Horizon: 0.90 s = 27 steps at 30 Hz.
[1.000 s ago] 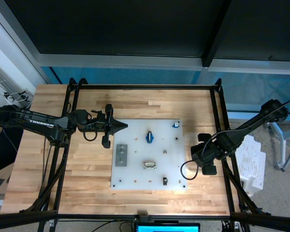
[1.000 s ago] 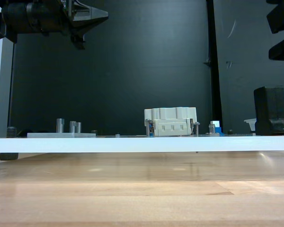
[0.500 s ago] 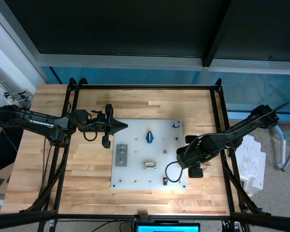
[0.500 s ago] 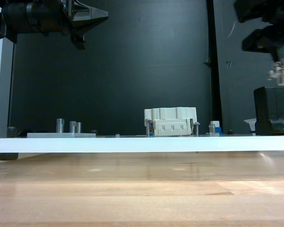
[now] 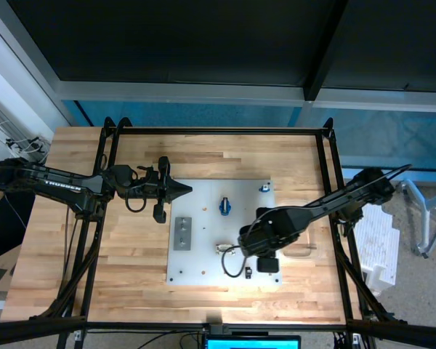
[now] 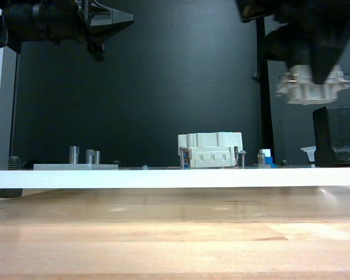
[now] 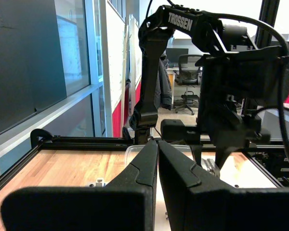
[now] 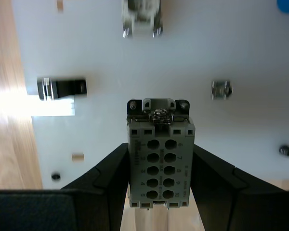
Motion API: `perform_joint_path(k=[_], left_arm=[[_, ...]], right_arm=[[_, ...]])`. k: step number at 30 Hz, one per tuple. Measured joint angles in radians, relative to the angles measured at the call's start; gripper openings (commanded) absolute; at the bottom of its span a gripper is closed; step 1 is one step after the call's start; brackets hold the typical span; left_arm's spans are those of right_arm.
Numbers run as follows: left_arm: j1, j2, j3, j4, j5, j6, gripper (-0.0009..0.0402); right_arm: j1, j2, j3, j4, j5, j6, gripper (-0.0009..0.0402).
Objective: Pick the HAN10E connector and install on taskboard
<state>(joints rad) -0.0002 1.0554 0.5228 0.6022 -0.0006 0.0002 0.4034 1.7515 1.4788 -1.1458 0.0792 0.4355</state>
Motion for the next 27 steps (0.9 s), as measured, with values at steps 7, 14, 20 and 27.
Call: perform_joint_path(k=[7,14,20,27], left_arm=[[0.0,0.0,0.0,0.0,0.0,0.0,0.0001],[0.0,0.0,0.0,0.0,0.0,0.0,0.0001],[0.0,0.0,0.0,0.0,0.0,0.0,0.0001],[0.0,0.0,0.0,0.0,0.0,0.0,0.0001]], right_arm=[[-0.032,0.113,0.118,-0.003,0.0,-0.017,0.0039],[-0.061,0.225,0.254,-0.029,0.002,-0.026,0.0039],[-0.073,0.321,0.378,-0.078,-0.001,-0.039,0.0039],[-0.081,0.392,0.475,-0.101,-0.001,-0.068,0.0039]])
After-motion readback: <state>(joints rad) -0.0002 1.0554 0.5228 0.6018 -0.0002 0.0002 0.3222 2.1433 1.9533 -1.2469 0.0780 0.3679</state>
